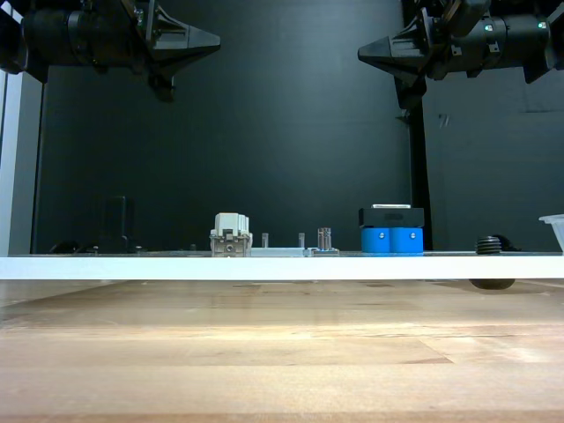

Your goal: Remove the RJ45 connector from the taskboard and place in the container

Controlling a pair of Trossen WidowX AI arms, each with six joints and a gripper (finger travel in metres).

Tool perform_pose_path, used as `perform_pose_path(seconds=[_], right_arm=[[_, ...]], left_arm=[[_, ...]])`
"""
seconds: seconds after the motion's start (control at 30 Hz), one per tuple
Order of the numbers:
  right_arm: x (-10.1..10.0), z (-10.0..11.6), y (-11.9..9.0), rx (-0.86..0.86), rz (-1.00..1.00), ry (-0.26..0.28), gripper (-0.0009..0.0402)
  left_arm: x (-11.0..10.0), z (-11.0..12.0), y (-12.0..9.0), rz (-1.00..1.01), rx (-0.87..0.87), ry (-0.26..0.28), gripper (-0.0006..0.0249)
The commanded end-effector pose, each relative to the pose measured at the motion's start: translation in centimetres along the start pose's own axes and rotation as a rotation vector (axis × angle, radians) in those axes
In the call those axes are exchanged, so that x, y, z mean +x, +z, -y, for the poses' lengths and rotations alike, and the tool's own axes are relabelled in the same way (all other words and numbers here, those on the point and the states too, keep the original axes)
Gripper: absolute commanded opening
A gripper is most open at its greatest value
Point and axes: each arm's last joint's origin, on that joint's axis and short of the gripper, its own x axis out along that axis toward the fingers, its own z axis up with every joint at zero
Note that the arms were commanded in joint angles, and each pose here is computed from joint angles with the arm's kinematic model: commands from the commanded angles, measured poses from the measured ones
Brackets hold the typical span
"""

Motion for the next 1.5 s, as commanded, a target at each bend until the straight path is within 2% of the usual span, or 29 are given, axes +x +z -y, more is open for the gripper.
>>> perform_pose_path(seconds=[0.03,1.03,1.27,1.5], right_arm=[[0.0,0.0,0.0,0.000,0.000,0.000,0.0000],[0.0,0.0,0.0,0.000,0.001,-0.002,0.0000],[0.0,-0.1,0.3,0.005,0.004,0.011,0.0000],[0.0,-0.4,1.2,0.007,-0.118,0.006,0.0000]], left_arm=[[0.0,0.0,0.0,0.000,0.000,0.001,0.0000],[0.0,0.0,0.0,0.000,0.000,0.001,0.0000],[0.0,0.0,0.0,0.000,0.000,0.001,0.0000],[0.0,0.0,0.0,0.000,0.000,0.001,0.0000]])
